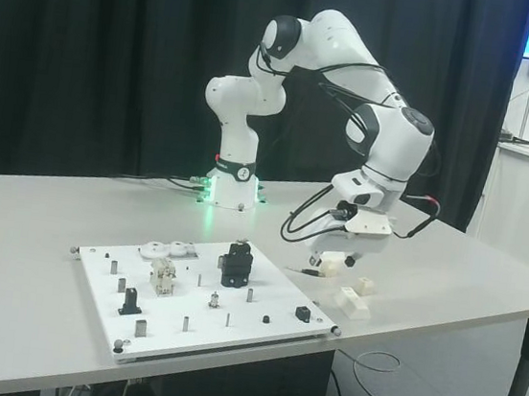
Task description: Remove square peg 2.
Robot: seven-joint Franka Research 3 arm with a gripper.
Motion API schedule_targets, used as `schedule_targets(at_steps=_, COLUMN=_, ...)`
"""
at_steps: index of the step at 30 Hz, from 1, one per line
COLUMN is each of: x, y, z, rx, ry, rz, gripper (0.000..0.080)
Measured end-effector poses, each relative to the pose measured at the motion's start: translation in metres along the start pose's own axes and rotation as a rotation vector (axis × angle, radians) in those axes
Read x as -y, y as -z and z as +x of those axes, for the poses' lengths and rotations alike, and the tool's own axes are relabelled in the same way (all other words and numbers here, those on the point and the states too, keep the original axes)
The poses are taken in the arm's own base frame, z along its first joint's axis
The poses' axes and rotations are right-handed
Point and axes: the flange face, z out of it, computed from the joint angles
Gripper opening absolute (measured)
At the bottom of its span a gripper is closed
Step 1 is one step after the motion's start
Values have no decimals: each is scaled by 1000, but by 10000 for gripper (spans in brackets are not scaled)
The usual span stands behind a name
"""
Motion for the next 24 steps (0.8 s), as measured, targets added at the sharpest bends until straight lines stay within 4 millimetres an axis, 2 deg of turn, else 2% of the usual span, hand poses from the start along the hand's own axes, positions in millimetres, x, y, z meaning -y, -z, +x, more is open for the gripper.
schedule_targets(at_steps=11, x=-17, y=2, z=16, rx=-29, ry=-25, rz=11, gripper=800)
schedule_targets(at_steps=24, x=-60, y=-6, z=34, rx=-44, ry=-17, rz=50, gripper=800)
